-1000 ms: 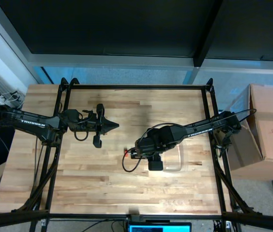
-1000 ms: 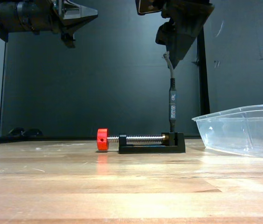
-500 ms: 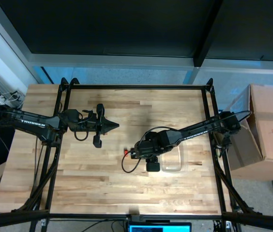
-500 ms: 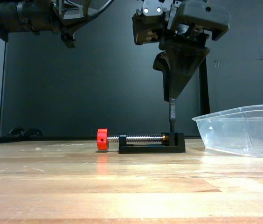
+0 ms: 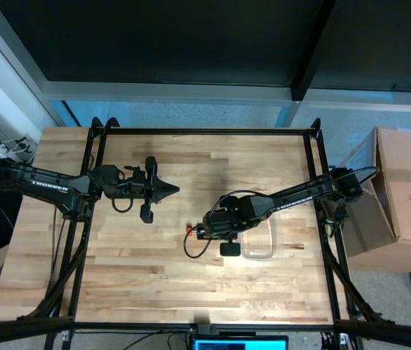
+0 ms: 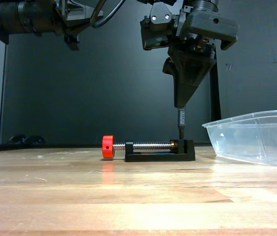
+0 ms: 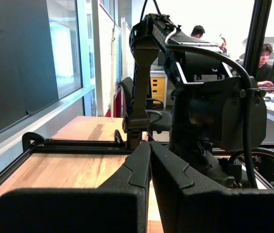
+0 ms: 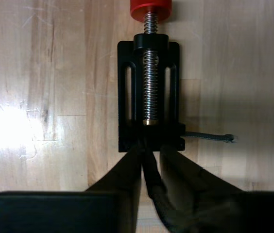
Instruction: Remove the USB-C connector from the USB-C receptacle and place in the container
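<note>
The USB-C connector (image 6: 181,123) stands upright in its receptacle, the black screw vise (image 6: 159,153) with a red knob (image 6: 108,146). It looks fully in. My right gripper (image 6: 180,105) points straight down right above it. In the right wrist view its fingers (image 8: 127,177) stand narrowly open on either side of the connector's cable (image 8: 152,187), with a thin gap at one side, just over the vise (image 8: 149,97). My left gripper (image 5: 173,190) hovers high over the table's left half, shut on nothing (image 7: 150,145).
A clear plastic container (image 6: 227,129) sits on the table right of the vise, its rim (image 5: 273,237) close to the right arm. The cable loops on the wood (image 5: 191,251) in front of the vise. A black frame borders the table.
My right gripper has come down along the cable from high above to just over the connector. The connector stays in its receptacle. The left arm has not moved.
</note>
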Controlling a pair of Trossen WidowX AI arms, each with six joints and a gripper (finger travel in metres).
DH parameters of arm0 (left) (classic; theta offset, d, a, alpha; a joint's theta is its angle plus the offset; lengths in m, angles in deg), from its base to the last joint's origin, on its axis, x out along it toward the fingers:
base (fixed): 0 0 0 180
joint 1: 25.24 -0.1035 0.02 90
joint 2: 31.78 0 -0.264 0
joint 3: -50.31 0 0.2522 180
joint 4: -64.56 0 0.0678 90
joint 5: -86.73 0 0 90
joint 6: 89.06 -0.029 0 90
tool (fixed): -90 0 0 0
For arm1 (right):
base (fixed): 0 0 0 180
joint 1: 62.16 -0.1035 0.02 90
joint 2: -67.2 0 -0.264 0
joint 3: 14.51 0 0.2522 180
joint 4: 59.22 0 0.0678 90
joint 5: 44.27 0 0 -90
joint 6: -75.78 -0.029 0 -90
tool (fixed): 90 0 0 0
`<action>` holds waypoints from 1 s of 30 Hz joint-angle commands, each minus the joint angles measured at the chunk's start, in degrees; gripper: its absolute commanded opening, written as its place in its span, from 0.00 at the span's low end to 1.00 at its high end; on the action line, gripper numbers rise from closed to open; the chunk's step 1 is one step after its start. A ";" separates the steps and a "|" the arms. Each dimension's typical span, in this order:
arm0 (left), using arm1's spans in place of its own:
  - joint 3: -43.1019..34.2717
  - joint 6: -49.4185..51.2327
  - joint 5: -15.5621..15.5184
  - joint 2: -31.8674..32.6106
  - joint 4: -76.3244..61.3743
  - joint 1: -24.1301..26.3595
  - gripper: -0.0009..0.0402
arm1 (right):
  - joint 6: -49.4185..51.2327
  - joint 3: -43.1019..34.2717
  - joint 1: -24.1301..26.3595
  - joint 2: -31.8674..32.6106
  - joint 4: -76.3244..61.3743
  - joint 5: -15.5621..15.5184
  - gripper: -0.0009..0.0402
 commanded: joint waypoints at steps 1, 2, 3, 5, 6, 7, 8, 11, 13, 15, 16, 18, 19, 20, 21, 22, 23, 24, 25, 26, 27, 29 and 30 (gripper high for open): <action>0.00 -0.02 0.02 0.00 0.00 0.00 0.02 | 0.11 -0.04 -0.02 0.02 -0.24 0.00 0.03; 0.00 -0.02 0.02 0.00 0.00 -0.02 0.02 | 0.15 -0.04 -0.02 0.02 -0.37 0.00 0.01; 0.00 -0.02 0.02 0.00 0.00 -0.02 0.02 | 0.11 -0.04 0.00 0.02 -0.50 0.00 0.03; 0.00 -0.02 0.02 0.00 0.00 -0.02 0.02 | 0.00 -0.04 0.02 0.02 -0.70 0.00 0.03; 0.00 -0.02 0.02 0.00 0.00 -0.02 0.02 | 0.02 -0.04 0.02 0.02 -0.74 0.00 0.03; 0.00 -0.02 0.02 0.00 0.00 0.00 0.02 | 0.02 -0.04 0.02 0.02 -0.72 0.00 0.02; 0.00 -0.02 0.02 0.00 0.00 -0.02 0.02 | 0.02 -0.11 0.02 -0.09 -0.74 -0.02 0.02; 0.00 -0.02 0.02 0.00 0.00 0.00 0.02 | 0.04 -0.63 0.02 -0.44 -1.01 -0.02 0.02; 0.00 -0.02 0.02 0.00 0.00 -0.02 0.02 | 0.02 -1.38 0.02 -0.66 -1.79 -0.02 0.02; 0.00 -0.02 0.02 0.00 0.00 -0.02 0.02 | 0.02 -2.27 0.04 -0.90 -2.95 0.02 0.02; 0.00 -0.02 0.02 0.00 0.00 -0.02 0.02 | 0.02 -2.86 0.04 -1.03 -3.61 0.02 0.02; 0.00 -0.02 0.02 0.00 0.00 0.00 0.02 | 0.04 -4.28 0.04 -1.29 -5.01 0.02 0.02; 0.00 -0.02 0.02 0.00 0.00 -0.02 0.02 | 0.07 -5.05 0.04 -1.42 -5.53 0.02 0.02; 0.00 -0.02 0.02 0.00 0.00 -0.02 0.02 | 0.07 -5.66 0.07 -1.60 -5.84 0.02 0.02; 0.00 -0.02 0.02 0.00 0.00 0.00 0.02 | 0.09 -6.19 0.09 -1.64 -6.05 0.04 0.02; 0.00 -0.02 0.02 0.00 0.00 -0.02 0.02 | 0.07 -6.62 0.09 -1.92 -6.40 0.04 0.02; 0.00 -0.02 0.02 0.00 0.00 0.00 0.02 | 0.02 -7.13 0.09 -1.97 -6.93 0.04 0.02; 0.00 -0.02 0.02 0.00 0.00 -0.02 0.02 | 0.02 -7.56 0.09 -1.99 -7.50 0.04 0.02; 0.00 -0.02 0.02 -0.02 0.02 -0.02 0.02 | 0.02 -7.89 0.11 -2.01 -7.89 0.04 0.02; 0.00 -0.02 0.02 -0.02 0.02 0.00 0.02 | 0.04 -8.00 0.09 -2.05 -8.00 0.02 0.02; 0.00 -0.02 0.02 0.00 0.00 -0.02 0.02 | 0.04 -7.96 0.09 -2.16 -7.98 0.02 0.02; 0.00 -0.02 0.02 0.00 0.00 0.00 0.02 | 0.02 -7.67 0.04 -2.16 -8.02 0.02 0.02; 0.00 -0.02 0.02 0.00 0.00 0.00 0.02 | 0.02 -7.28 -0.07 -2.34 -8.02 0.02 0.02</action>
